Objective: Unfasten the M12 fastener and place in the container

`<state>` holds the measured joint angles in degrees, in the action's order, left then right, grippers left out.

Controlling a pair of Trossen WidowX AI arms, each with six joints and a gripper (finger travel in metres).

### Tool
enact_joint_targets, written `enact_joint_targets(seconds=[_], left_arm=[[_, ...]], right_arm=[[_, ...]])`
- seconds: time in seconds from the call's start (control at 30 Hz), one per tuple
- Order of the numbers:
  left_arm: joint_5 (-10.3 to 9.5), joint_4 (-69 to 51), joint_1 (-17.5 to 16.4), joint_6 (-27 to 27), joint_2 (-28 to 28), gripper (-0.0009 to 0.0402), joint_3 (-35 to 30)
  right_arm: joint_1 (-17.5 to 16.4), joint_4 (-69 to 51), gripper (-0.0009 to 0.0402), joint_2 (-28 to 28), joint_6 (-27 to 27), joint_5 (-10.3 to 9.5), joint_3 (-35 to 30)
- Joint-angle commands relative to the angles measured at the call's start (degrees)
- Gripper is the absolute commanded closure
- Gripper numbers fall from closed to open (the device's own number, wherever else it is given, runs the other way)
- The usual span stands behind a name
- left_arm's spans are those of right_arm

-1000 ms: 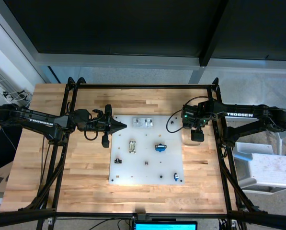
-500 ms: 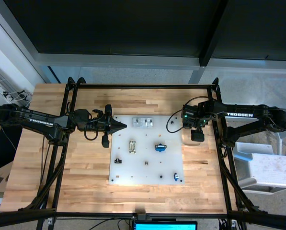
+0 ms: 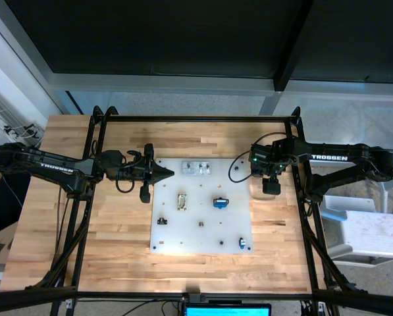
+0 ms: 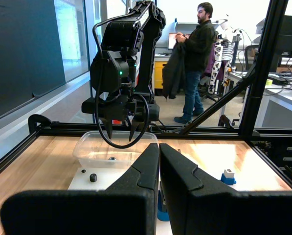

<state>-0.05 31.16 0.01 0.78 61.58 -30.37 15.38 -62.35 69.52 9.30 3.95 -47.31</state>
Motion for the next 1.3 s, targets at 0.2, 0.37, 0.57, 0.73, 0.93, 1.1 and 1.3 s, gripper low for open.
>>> enact_joint_targets(seconds=[0.2, 0.37, 0.57, 0.73, 0.93, 1.1, 1.3], left_arm=[[0.0, 0.0, 0.0, 0.0, 0.0, 0.0393, 0.0], [0.0, 0.0, 0.0, 0.0, 0.0, 0.0393, 0.0], [0.0, 0.0, 0.0, 0.0, 0.0, 0.0393, 0.0], [0.0, 0.0, 0.0, 0.0, 0.0, 0.0393, 0.0], [0.0, 0.0, 0.0, 0.0, 0.0, 0.0393, 0.0], [0.0, 0.0, 0.0, 0.0, 0.0, 0.0393, 0.0], [0.02, 0.0, 0.0, 0.0, 0.0, 0.0393, 0.0]], right_arm=[[0.0, 0.1, 0.0153, 0.0, 0.0, 0.02, 0.0], [0.0, 0.0, 0.0153, 0.0, 0.1, 0.02, 0.0], [0.0, 0.0, 0.0153, 0.0, 0.1, 0.02, 0.0], [0.0, 0.1, 0.0153, 0.0, 0.1, 0.02, 0.0], [0.0, 1.0, 0.0153, 0.0, 0.3, 0.11, -0.1], [0.0, 3.5, 0.0153, 0.0, 0.2, 0.04, -0.1], [0.0, 7.1, 0.0153, 0.0, 0.2, 0.07, -0.1]])
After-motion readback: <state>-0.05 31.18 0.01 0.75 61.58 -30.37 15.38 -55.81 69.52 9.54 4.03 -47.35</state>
